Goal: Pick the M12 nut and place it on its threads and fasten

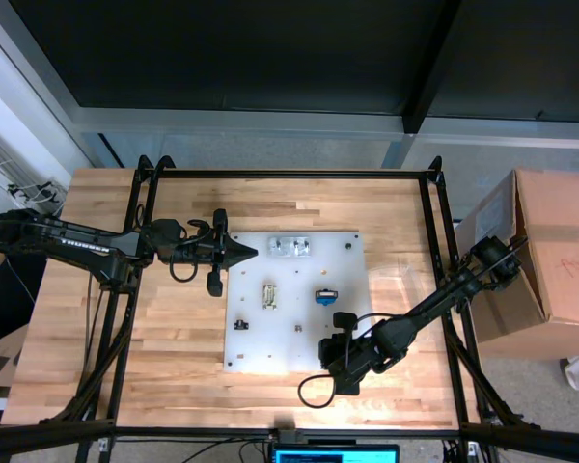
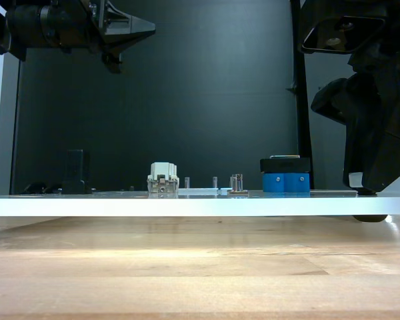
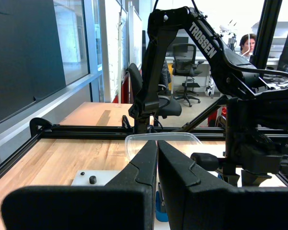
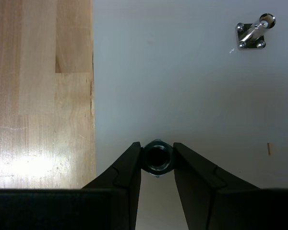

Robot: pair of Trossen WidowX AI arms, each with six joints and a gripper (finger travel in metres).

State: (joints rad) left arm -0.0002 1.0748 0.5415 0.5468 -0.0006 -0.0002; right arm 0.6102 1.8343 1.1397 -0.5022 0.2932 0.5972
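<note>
R claw [image 4: 157, 149] points straight down at the near-R part of the board [image 1: 289, 289], tips clamped on the nut [image 4: 157, 158], one finger [image 4: 129, 165] on each side, both touching it. Nut sits upright, seen end-on, bore dark, over white board just beside the board's edge w/ the counter [image 4: 38, 96]. Can't tell if it's on its stud: arm hides that spot in high and low views, and the wrist view shows only the nut's top. Silver post [image 4: 253, 33] stands well apart from the nut on the board.

L claw [image 1: 243, 253] hangs high over the board's L edge, pointing inward, well apart from the nut. Its fingers [image 3: 139, 167] are together, only a thin slit btwn them, holding nothing.

Mid-board: white connector [image 2: 163, 180] and blue block [image 2: 285, 181] w/ black cap, apart from each other. Clear tray [image 3: 163, 139] shows past L claw's tips in L wrist view.
</note>
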